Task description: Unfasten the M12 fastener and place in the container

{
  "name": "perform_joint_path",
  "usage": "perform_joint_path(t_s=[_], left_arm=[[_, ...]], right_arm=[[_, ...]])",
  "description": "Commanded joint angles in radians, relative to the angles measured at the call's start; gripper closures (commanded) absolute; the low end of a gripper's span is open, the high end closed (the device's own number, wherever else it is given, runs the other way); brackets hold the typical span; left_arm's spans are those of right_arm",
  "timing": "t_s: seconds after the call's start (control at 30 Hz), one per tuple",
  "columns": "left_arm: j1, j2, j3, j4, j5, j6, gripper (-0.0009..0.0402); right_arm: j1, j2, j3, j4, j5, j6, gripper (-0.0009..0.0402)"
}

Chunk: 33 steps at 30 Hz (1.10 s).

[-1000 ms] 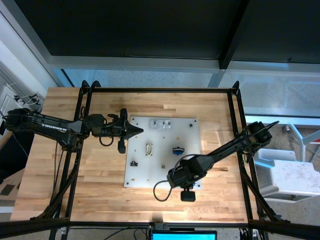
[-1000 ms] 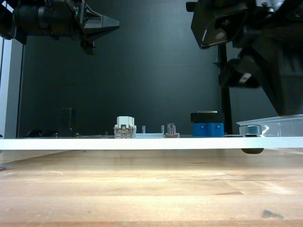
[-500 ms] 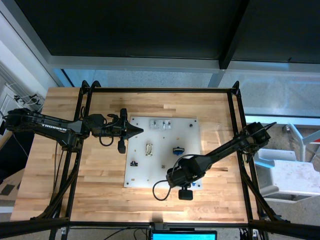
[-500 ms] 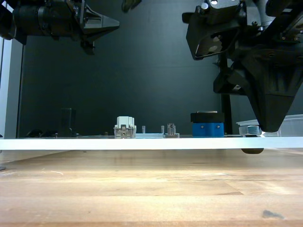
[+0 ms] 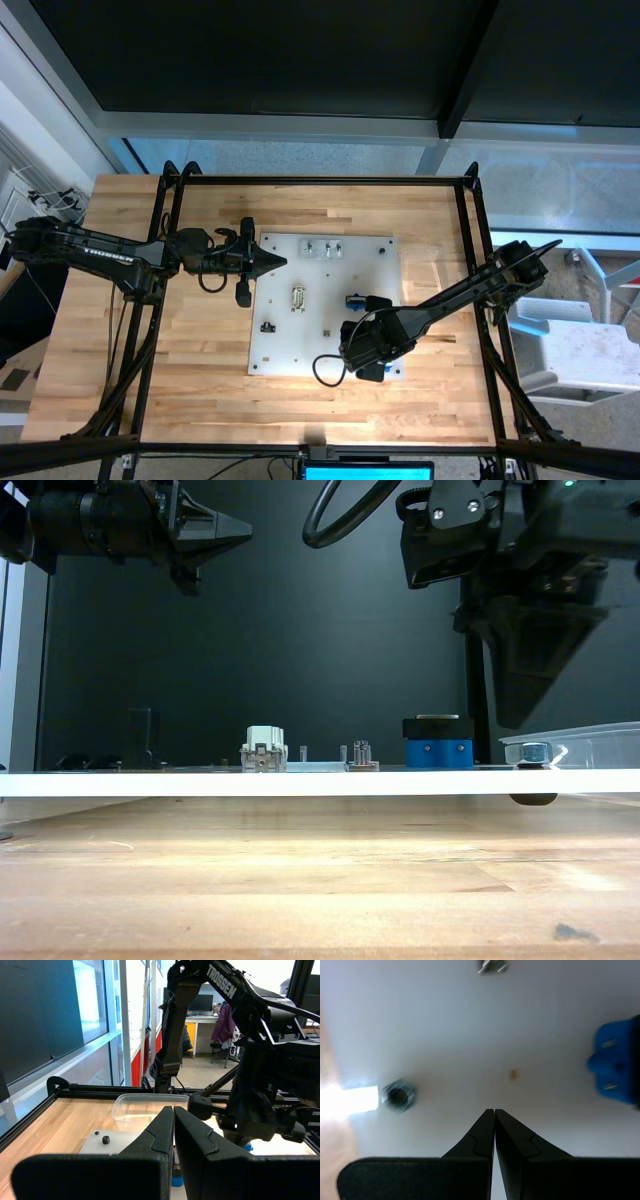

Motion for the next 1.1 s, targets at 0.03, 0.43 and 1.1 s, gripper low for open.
perform_joint_path(t_s=[0.03, 0.43, 1.1], left_arm=[[0.0, 0.0, 0.0, 0.0, 0.0, 0.0, 0.0393], [0.0, 0.0, 0.0, 0.0, 0.0, 0.0, 0.0393], [0.0, 0.0, 0.0, 0.0, 0.0, 0.0, 0.0393]], right_arm=[[0.0, -0.005, 0.001, -0.003, -0.089, 0.001, 0.0393], [0.004, 0.014, 0.0, 0.122, -0.326, -0.062, 0.0393], [-0.011, 0.057, -0.002, 0.127, -0.223, -0.106, 0.0393]])
